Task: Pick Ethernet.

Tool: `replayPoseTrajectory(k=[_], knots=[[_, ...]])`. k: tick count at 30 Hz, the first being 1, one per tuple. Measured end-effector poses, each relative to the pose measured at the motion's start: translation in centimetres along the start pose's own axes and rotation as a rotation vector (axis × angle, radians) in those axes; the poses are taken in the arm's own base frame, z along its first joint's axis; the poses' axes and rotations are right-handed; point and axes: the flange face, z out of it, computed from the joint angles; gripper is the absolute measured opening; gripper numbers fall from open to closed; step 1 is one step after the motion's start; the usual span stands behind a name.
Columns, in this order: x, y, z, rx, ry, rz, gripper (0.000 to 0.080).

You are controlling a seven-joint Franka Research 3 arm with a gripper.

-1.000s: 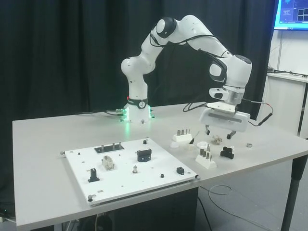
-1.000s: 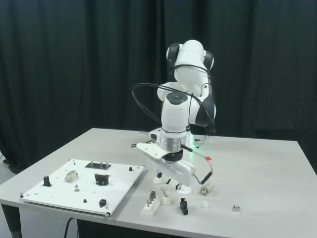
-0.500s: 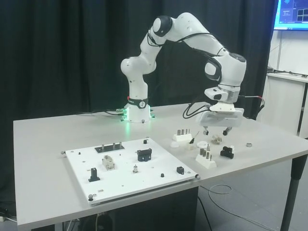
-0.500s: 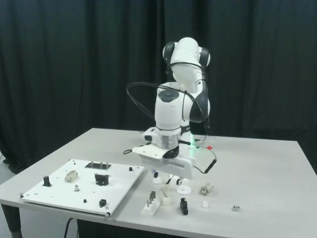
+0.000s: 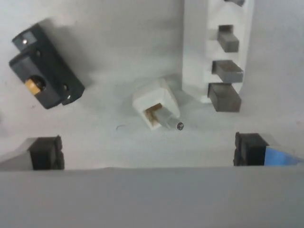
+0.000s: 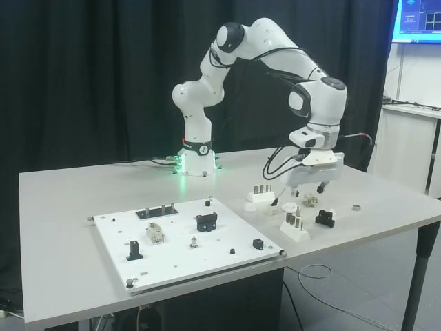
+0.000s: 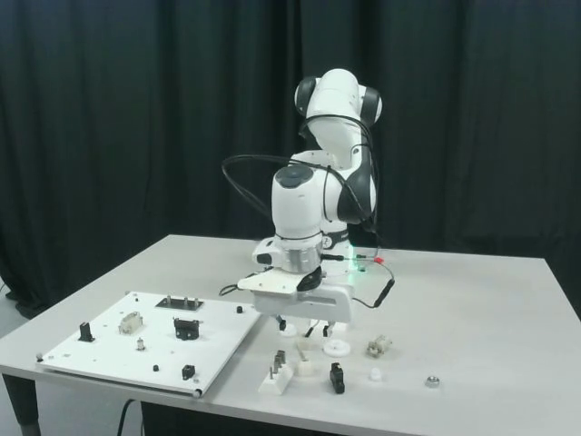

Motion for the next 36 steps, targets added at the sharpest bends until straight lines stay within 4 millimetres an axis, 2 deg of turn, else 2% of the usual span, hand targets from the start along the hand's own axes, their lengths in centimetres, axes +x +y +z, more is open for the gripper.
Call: replayPoseTrajectory(k=[17,36], knots=[[1.8,1.4,0.2,0.076,-0.061,-0.120,0.0800],[2.8,2.4,2.2,0.129,-0.109,-0.173,0.0800]])
